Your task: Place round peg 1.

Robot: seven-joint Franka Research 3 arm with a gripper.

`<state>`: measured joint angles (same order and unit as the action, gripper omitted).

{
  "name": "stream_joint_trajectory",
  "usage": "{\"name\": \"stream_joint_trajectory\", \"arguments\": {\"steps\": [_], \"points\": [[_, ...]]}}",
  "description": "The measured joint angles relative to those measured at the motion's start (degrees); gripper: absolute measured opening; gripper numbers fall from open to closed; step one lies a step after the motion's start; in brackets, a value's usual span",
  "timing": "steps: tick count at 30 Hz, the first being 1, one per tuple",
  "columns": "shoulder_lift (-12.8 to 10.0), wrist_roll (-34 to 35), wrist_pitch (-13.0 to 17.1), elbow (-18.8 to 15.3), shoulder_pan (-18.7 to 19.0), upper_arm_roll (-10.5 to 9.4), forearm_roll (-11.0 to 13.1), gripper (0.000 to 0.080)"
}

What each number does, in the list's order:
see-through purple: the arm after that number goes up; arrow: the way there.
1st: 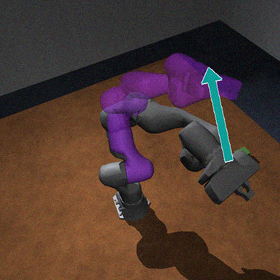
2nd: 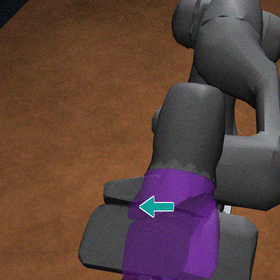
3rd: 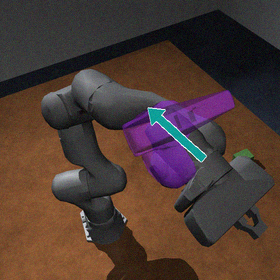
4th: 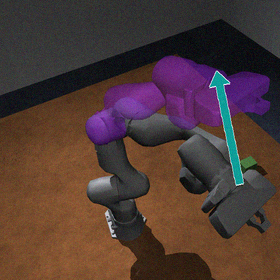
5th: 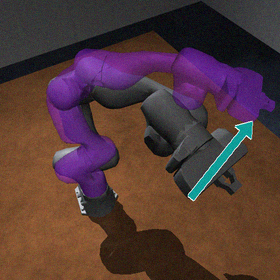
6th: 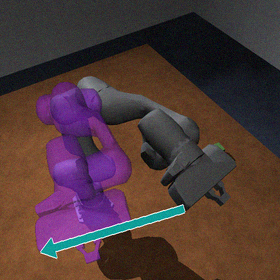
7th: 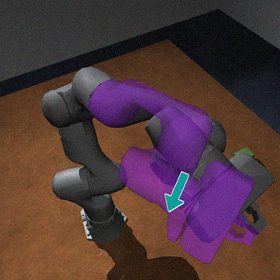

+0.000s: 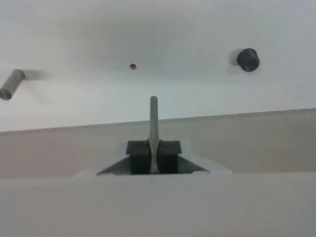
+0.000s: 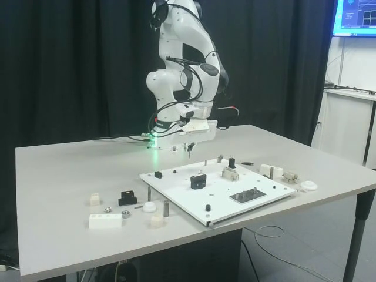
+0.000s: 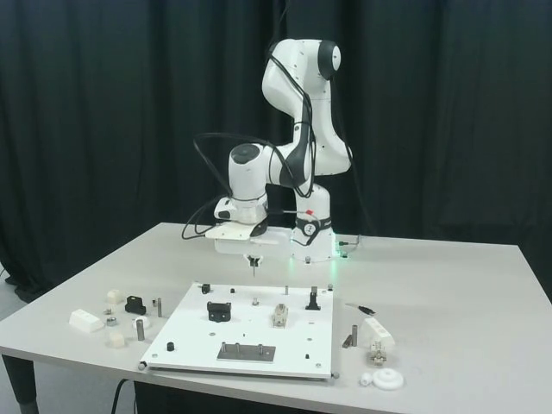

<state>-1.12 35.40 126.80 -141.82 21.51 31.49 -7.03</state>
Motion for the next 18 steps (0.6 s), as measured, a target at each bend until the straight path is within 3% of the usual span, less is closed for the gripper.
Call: {"name": "stream_joint_trajectory", "arguments": {"steps": [18], "points": [[-0.9,0.8,1.4,0.3,0.0,-0.01,-0.3,0.0035]]}}
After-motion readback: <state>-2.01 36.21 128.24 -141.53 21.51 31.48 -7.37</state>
